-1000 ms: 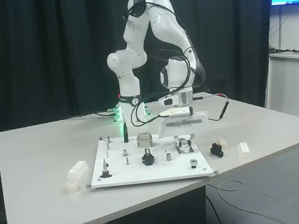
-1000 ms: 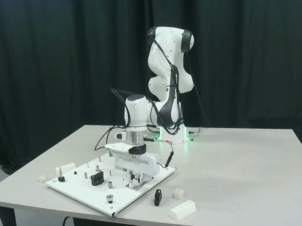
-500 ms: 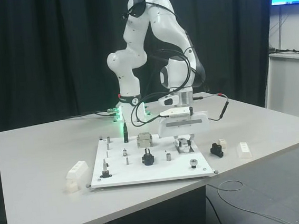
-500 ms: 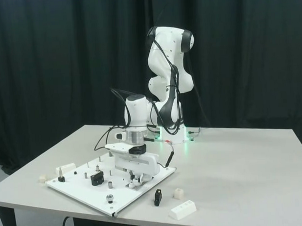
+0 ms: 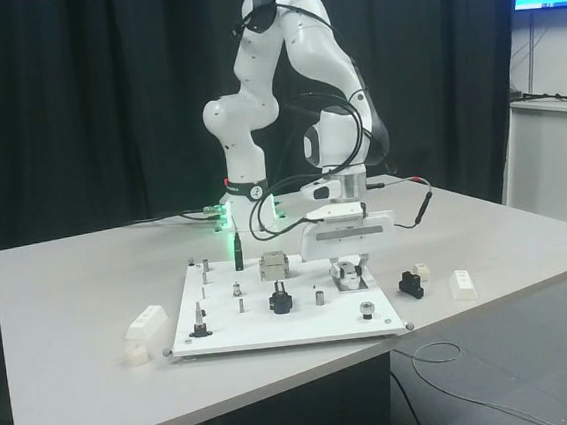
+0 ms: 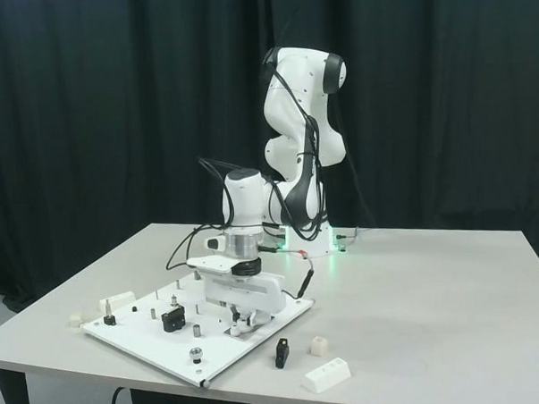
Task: Remove medium gear.
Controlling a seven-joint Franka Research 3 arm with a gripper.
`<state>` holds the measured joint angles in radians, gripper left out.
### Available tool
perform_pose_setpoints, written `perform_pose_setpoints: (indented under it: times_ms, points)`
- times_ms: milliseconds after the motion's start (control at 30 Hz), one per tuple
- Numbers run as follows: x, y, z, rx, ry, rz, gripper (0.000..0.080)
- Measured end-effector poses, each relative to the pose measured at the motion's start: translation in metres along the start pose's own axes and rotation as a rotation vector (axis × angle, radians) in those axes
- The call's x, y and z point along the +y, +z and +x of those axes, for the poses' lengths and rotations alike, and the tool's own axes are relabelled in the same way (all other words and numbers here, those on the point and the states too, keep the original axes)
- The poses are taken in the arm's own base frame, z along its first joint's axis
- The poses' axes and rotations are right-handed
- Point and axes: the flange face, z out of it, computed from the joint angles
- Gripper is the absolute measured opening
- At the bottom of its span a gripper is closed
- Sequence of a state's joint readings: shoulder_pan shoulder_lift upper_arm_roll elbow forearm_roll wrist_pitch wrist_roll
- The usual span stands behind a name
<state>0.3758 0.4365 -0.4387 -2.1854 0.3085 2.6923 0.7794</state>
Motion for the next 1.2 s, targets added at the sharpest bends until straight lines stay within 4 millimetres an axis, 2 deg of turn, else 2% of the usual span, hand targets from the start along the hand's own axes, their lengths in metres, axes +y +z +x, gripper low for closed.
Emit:
perform_pose_setpoints:
  times_ms: [400,867,1200]
  points:
    - [0.0000,-0.0007,0.0001,-0.001,0.075,0.000,0.0278]
    - [-0.0006,-0.0014,-0.0002,0.002,-0.050,-0.002,0.0278]
    - [-0.0004,-0.0024,0.0002,-0.001,0.032,-0.002,0.0278]
